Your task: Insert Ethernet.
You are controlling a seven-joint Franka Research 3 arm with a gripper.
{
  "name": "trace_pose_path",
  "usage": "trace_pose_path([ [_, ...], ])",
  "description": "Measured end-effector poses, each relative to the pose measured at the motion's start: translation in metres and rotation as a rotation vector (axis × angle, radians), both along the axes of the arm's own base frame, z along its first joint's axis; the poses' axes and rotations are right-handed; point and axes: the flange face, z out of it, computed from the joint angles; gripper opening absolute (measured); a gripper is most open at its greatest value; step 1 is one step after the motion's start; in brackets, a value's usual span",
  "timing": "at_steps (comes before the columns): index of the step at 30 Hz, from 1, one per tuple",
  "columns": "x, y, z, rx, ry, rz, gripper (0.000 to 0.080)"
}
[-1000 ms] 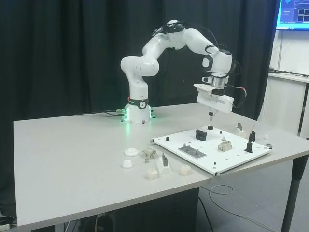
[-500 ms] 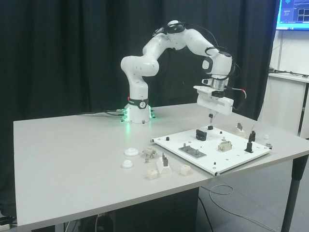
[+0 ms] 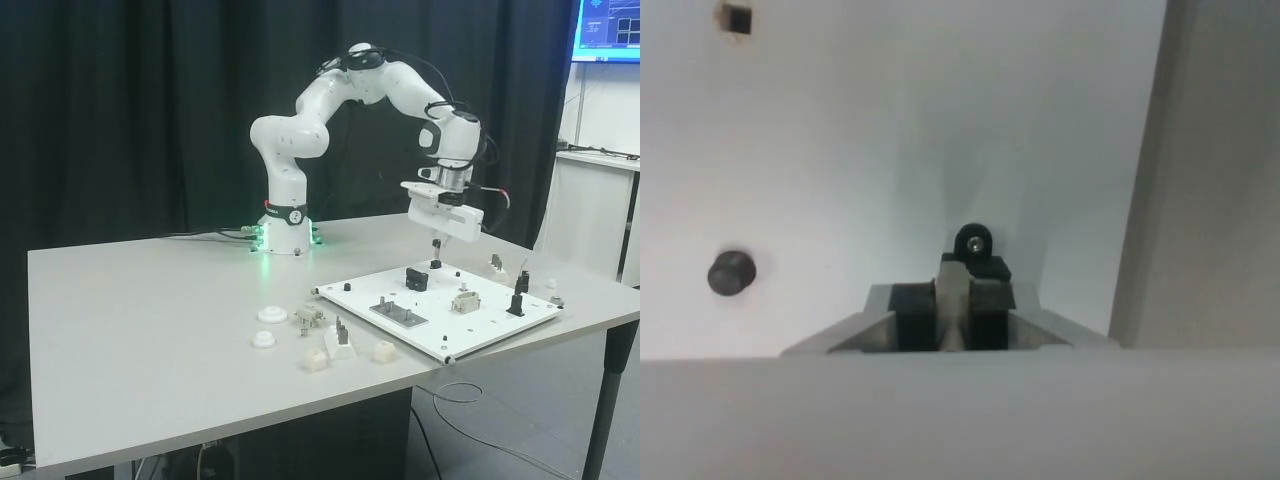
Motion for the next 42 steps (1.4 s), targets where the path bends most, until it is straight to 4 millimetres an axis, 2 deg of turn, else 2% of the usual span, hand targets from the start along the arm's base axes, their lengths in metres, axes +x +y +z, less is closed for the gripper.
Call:
trace_pose_path([
  [16,-0.004,0.003,-0.01,-0.004,0.012,0.006,0.0065],
  [42,-0.007,0.008,-0.011,0.009,0.032,0.017,0.0065],
])
